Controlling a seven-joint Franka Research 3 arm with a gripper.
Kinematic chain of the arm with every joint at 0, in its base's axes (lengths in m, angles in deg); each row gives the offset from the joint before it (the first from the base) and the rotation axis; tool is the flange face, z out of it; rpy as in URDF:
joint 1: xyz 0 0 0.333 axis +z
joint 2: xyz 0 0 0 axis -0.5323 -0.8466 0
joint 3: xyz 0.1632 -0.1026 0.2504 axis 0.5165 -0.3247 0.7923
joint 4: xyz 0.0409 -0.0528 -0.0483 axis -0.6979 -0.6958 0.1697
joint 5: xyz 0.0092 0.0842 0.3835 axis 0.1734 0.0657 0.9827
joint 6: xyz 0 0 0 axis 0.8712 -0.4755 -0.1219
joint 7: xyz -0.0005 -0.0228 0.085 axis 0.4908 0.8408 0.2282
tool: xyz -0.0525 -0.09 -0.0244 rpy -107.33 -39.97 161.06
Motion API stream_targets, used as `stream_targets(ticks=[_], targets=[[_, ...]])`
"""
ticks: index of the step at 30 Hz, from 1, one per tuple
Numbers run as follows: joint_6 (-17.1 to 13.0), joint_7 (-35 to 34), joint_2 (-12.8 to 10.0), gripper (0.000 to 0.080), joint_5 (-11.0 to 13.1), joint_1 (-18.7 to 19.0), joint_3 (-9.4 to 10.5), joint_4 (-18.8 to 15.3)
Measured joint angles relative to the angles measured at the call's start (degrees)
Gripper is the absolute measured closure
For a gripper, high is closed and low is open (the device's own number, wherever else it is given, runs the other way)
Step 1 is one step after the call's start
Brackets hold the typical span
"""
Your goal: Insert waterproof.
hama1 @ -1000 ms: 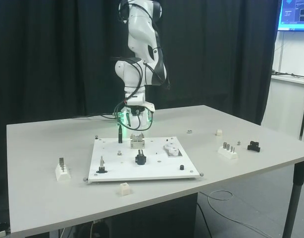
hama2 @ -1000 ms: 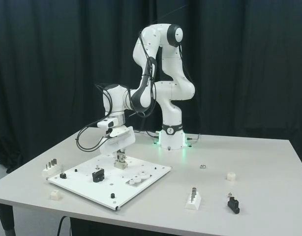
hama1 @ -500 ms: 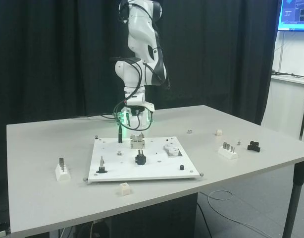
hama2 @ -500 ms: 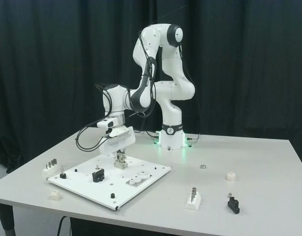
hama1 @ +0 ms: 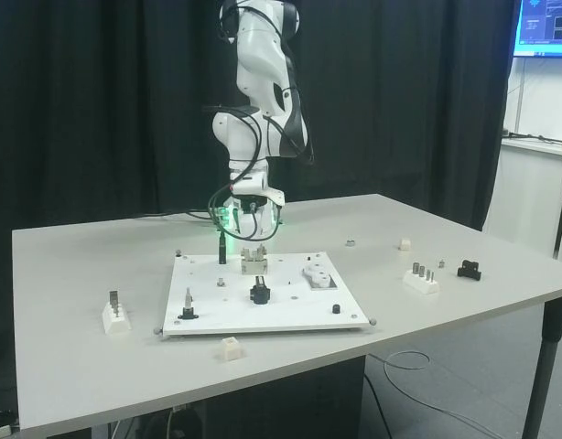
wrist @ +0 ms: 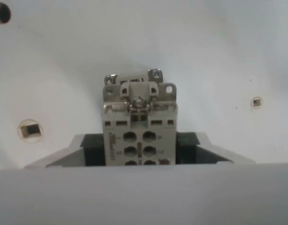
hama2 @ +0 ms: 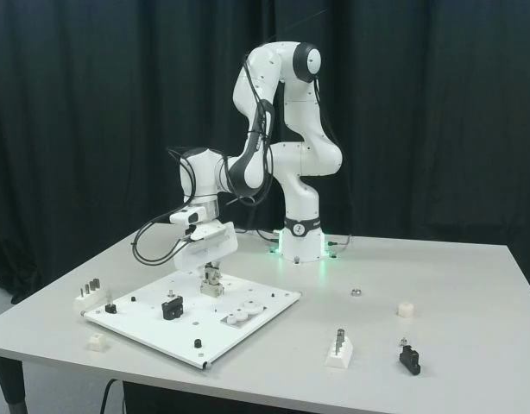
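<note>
The waterproof connector [wrist: 140, 117], a grey block with round pin holes and a metal latch, stands upright on the white board [wrist: 214, 51]. In the room views the connector [hama1: 253, 264] [hama2: 214, 286] sits near the board's [hama1: 295, 309] middle. My gripper [wrist: 140, 150] hangs straight over it, with the black fingertip pads [wrist: 93, 149] close beside its two sides. In the first room view my gripper [hama1: 252, 234] is a little above the connector, which stays on the board. The fingers are open, just wider than the connector.
The board also carries a black plug [hama1: 259, 293], a black post [hama1: 222, 249], a small peg [hama1: 188, 305] and a grey fixture [hama1: 319, 275]. On the table lie white blocks [hama1: 115, 313] [hama1: 230, 347] [hama1: 420, 277] and a black part [hama1: 469, 269].
My gripper has risen slightly above the connector. The connector has stayed in place on the board.
</note>
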Motion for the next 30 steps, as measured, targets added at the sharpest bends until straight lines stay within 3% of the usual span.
stream_targets(ticks=[17, 30], targets=[[0.1, 0.1, 0.0, 0.0493, -0.3, 0.0, -0.03, 0.0], [0.1, 0.2, 0.0, 0.0493, -3.2, 0.4, 0.06, 0.0]])
